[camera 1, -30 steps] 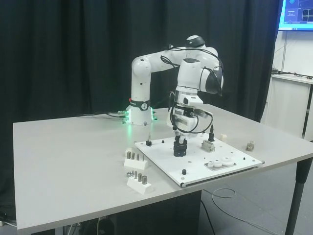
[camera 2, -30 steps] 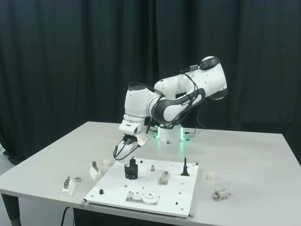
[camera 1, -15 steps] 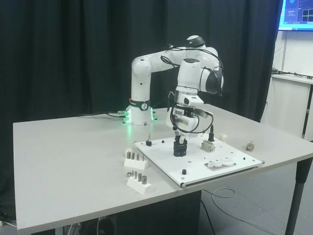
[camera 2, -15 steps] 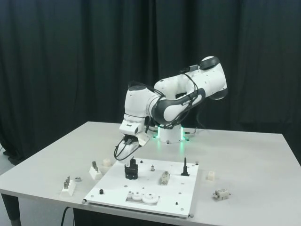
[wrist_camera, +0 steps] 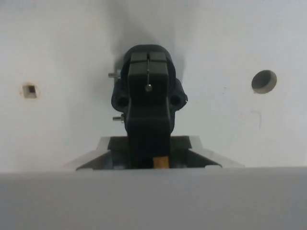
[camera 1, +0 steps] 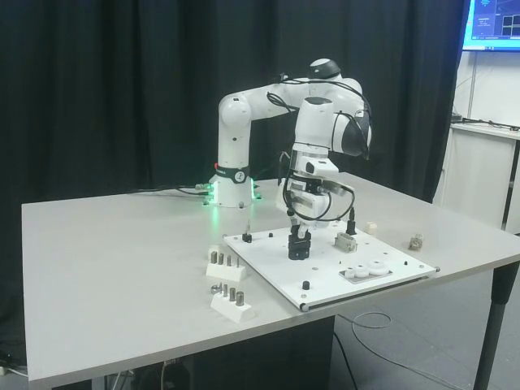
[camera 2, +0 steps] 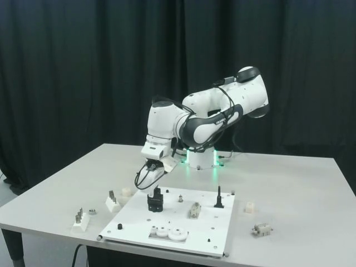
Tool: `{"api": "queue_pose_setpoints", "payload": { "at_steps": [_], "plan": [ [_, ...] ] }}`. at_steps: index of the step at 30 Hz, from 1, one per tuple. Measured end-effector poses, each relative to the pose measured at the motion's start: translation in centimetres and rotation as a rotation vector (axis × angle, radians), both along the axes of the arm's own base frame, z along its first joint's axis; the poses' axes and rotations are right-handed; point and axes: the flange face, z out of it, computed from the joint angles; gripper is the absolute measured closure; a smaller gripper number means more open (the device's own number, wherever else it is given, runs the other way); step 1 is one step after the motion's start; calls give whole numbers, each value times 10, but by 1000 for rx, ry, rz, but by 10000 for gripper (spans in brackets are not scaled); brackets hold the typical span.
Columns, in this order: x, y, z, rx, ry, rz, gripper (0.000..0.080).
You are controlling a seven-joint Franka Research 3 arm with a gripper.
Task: Insert D-SUB.
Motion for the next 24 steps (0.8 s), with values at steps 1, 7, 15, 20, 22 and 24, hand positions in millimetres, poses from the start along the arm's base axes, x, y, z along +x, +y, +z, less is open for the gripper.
{"api": "queue_pose_setpoints", "payload": {
  "at_steps": [1, 7, 15, 20, 22, 24],
  "plan": [
    [0, 1, -1, 1, 1, 1, 648],
    [0, 4, -1, -11, 10, 12, 432],
    [-1, 6, 10, -54, 31, 33, 139],
    [-1, 10, 21, -71, 35, 34, 30],
    [-1, 12, 26, -74, 35, 33, 10],
    [-1, 13, 30, -77, 35, 30, 10]
  ]
}}
